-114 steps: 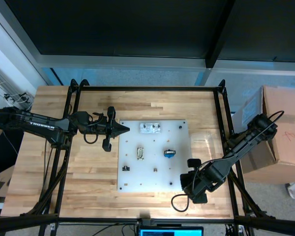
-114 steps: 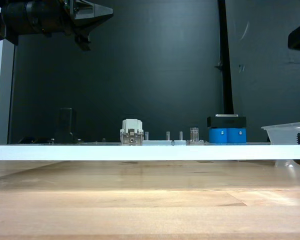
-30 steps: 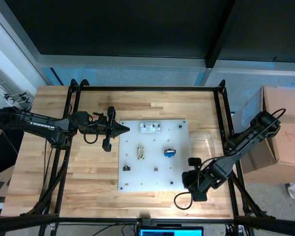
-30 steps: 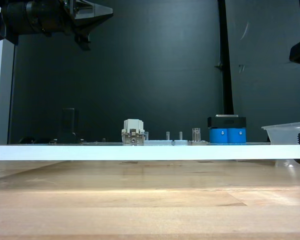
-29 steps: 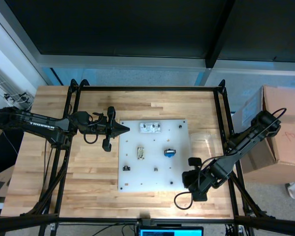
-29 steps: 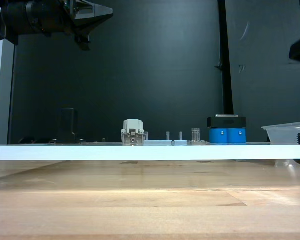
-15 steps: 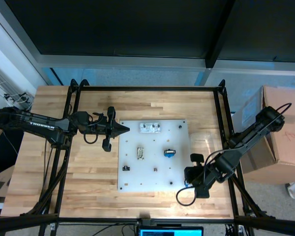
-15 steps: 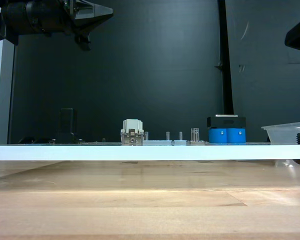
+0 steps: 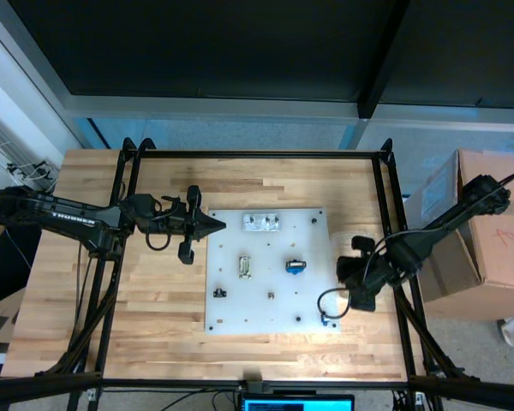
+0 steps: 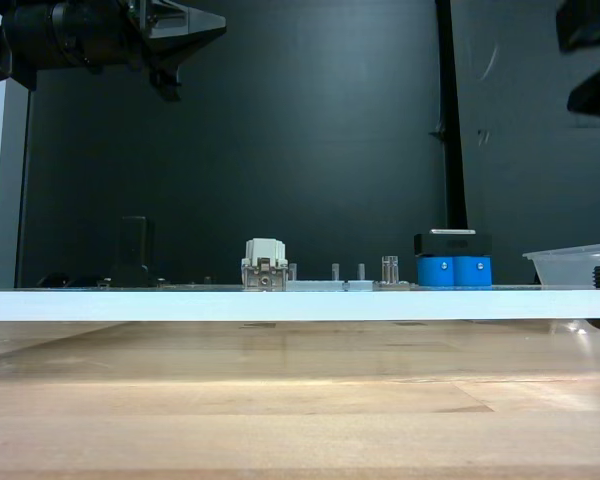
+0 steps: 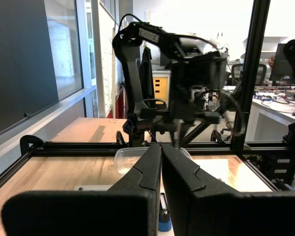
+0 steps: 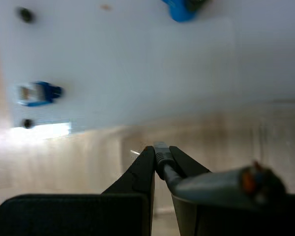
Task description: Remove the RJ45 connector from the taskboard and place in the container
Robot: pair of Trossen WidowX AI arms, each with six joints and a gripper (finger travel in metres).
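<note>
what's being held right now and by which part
Right gripper, beside the board's right edge, pinches the RJ45 connector just behind its tip. Left gripper, at the board's left edge, is shut and empty.

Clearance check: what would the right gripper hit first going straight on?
Likely the table beside the taskboard; the right gripper, holding the RJ45 connector, points down there. Left gripper hovers at the board's left.

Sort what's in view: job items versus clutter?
Job: connector with its cable, clamped in the right gripper just off the board's right edge, clear of the blue socket; clear container.
Bystanders: left gripper, shut, raised over the board's far-left corner; blue block; cardboard box.
</note>
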